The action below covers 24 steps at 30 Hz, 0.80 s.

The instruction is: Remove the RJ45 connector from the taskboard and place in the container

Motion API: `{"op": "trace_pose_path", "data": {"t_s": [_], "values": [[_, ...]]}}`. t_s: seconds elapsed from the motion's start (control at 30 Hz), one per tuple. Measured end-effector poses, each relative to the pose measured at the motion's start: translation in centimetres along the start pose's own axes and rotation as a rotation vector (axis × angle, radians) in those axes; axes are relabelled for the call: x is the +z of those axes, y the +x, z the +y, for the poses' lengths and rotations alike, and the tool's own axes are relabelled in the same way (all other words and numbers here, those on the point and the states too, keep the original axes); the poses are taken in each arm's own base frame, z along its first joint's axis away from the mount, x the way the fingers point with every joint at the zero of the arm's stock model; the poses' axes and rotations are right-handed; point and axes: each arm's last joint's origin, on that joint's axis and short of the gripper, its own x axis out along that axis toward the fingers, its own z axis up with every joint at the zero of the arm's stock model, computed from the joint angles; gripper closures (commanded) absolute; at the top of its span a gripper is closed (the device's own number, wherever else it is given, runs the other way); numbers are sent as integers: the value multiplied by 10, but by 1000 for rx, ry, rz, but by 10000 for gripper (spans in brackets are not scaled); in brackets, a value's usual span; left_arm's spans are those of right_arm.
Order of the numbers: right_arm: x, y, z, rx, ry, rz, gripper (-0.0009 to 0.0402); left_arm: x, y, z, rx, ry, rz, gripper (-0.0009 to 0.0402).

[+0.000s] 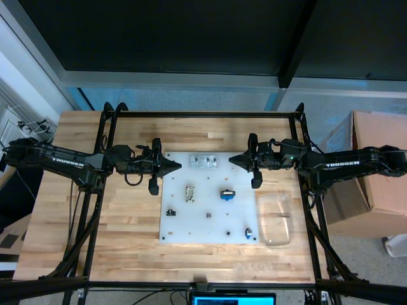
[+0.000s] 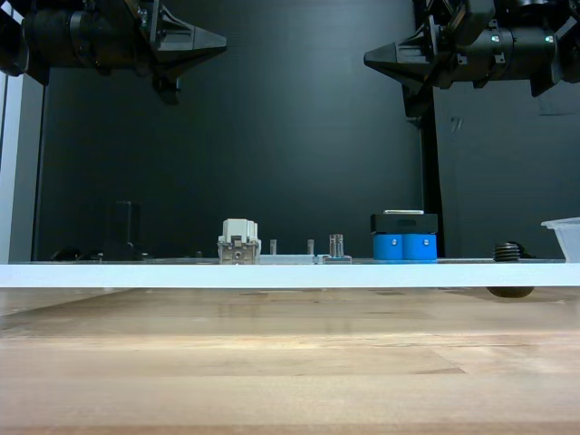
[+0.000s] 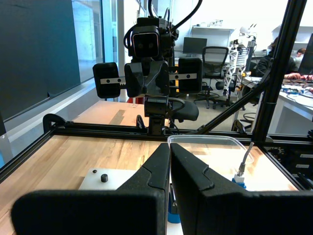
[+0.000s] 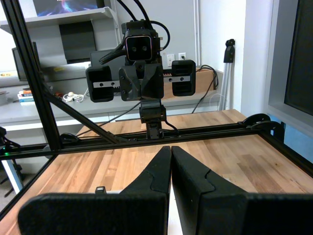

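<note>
The left hand [image 1: 179,166] and right hand [image 1: 231,160], each pressed together, are hovering high over the taskboard [image 1: 203,222] while the RJ45 connector [image 1: 249,233] is sitting seated beside the container [image 1: 275,222].

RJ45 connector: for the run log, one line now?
RJ45 connector in taskboard seat; left gripper shut, over board's left; right gripper shut, over board's right

Cardboard box [image 1: 376,204] noted beside the wooden tabletop [image 1: 127,241], off its right edge; lit screen [image 1: 233,300] seen at near edge.
</note>
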Motion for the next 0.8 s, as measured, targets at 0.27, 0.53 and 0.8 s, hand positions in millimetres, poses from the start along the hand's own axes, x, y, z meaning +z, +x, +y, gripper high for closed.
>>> {"op": "trace_pose_path", "data": {"t_s": [0.27,0.53,0.8], "values": [[0,0,0,0,0,0,393,0,0,0,0,0,0,393],[0,0,0,0,0,0,393,0,0,0,0,0,0,393],[-1,0,1,35,7,9,394,0,0,0,0,0,0,393]]}}
